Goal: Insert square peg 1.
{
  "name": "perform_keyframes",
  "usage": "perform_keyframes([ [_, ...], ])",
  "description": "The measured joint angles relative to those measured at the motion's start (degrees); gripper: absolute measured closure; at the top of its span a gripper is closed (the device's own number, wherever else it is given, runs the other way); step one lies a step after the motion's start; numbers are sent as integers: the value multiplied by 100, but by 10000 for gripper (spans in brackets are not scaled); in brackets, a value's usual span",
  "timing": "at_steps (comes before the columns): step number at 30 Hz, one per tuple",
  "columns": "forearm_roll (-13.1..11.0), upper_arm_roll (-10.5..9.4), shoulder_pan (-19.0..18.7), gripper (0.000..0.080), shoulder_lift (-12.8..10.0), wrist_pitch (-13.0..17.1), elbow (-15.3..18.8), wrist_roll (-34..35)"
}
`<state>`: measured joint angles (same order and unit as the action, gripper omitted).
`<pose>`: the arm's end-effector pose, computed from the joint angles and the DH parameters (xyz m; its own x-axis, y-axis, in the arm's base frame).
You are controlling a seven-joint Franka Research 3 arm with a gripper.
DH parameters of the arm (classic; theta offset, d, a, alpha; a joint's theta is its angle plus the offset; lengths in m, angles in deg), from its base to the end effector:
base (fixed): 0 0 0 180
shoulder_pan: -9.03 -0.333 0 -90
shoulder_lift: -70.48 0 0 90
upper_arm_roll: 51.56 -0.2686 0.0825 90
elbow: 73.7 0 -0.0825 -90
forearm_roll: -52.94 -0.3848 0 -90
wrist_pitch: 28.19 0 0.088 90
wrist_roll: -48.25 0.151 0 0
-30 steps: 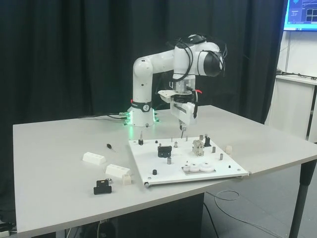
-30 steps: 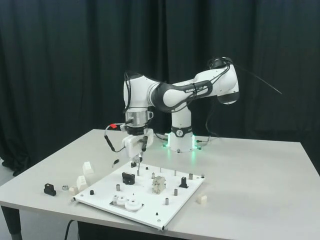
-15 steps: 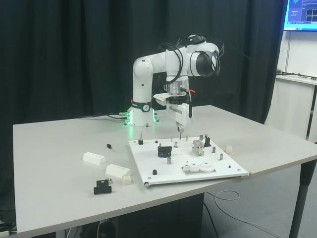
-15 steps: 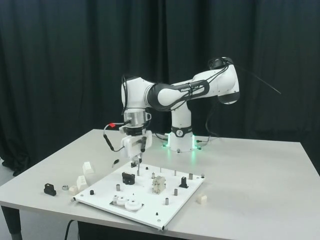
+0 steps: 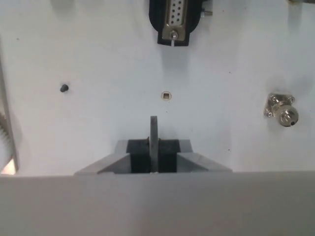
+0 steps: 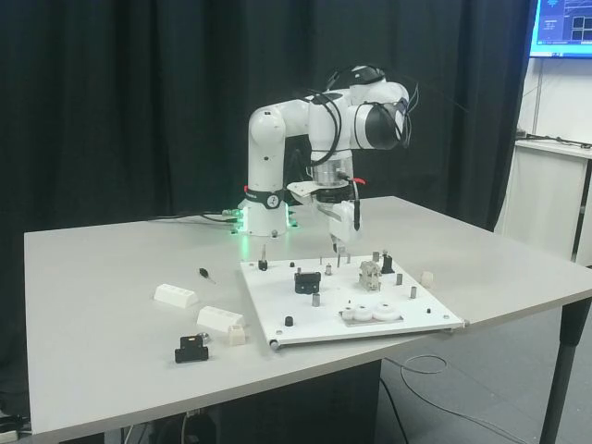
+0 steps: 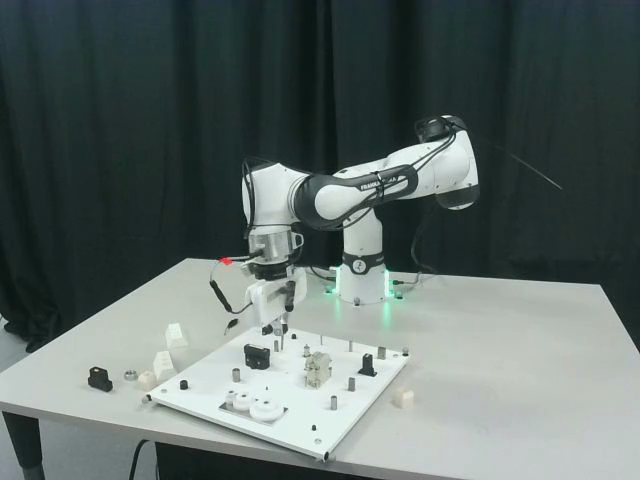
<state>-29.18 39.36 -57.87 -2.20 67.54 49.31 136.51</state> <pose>0.5218 -0.1219 0.2240 -0.8070 -0.5769 -0.1262 -0.5857 0.8092 0.0468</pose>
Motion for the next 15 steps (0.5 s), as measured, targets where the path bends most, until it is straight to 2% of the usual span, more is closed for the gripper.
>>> perform_keyframes([
  [15, 0, -145, 80, 771, -9, -43, -61, -40],
])
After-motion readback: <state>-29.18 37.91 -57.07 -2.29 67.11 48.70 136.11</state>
